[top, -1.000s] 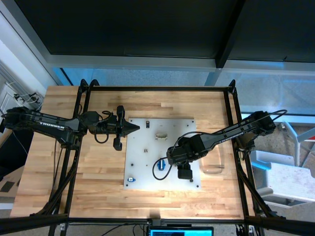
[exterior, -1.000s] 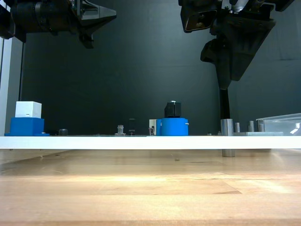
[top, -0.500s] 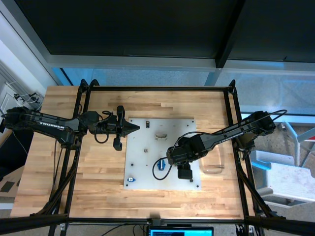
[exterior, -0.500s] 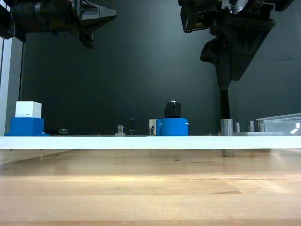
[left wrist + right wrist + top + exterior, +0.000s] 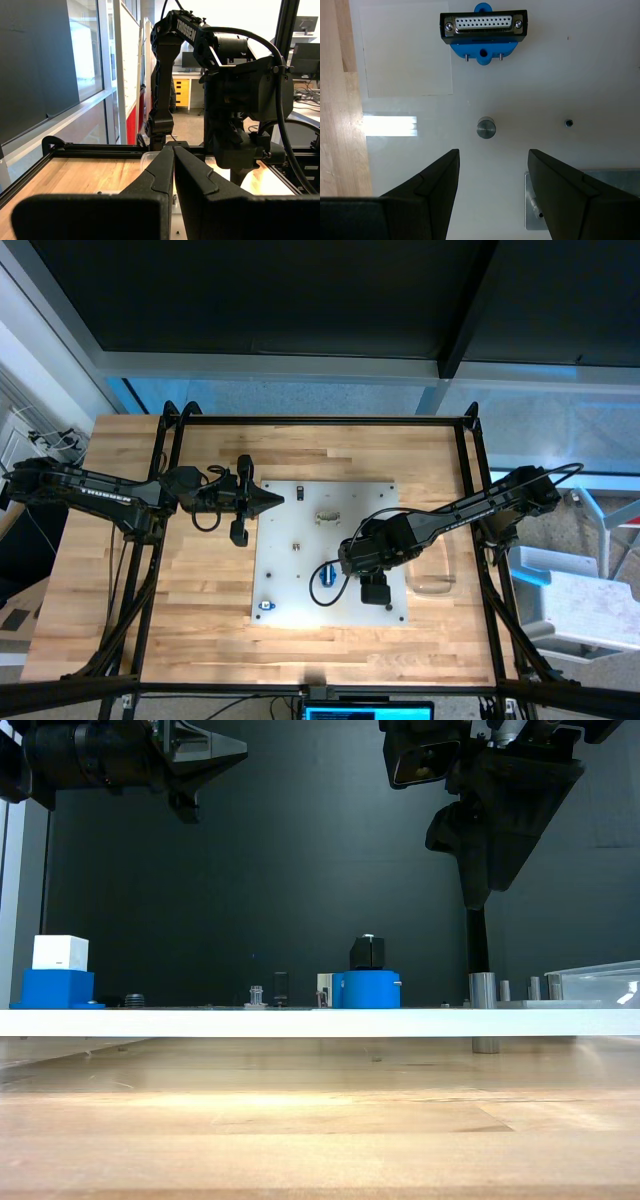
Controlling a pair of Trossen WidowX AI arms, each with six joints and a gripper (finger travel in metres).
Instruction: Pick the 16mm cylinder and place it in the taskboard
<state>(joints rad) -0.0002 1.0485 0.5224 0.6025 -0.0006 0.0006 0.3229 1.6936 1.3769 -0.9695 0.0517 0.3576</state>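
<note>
High view: right end effector (image 5: 348, 558) sits over the taskboard (image 5: 300, 590), inboard of its right edge. Left end effector (image 5: 272, 499) hangs at the board's left edge, well apart from the right one.

Low view: 16mm cylinder (image 5: 484, 988) stands upright directly beneath the right end effector, with a clear gap between them. Its lower end shows under the board, so it looks seated in a hole. Both end effectors are high above the worktop (image 5: 320, 1120).

Left wrist view: left end effector's fingers are together, holding nothing.

Right wrist view: right end effector's fingers (image 5: 437, 185) are apart and empty. Cylinder is centred ahead of them, with the blue connector (image 5: 483, 30) beyond it and the grey metal block (image 5: 615, 200) beside one finger.

Judgement: placement looks done and the part released. Next move calls for a straight lift away without brushing the cylinder, then parking.
</note>
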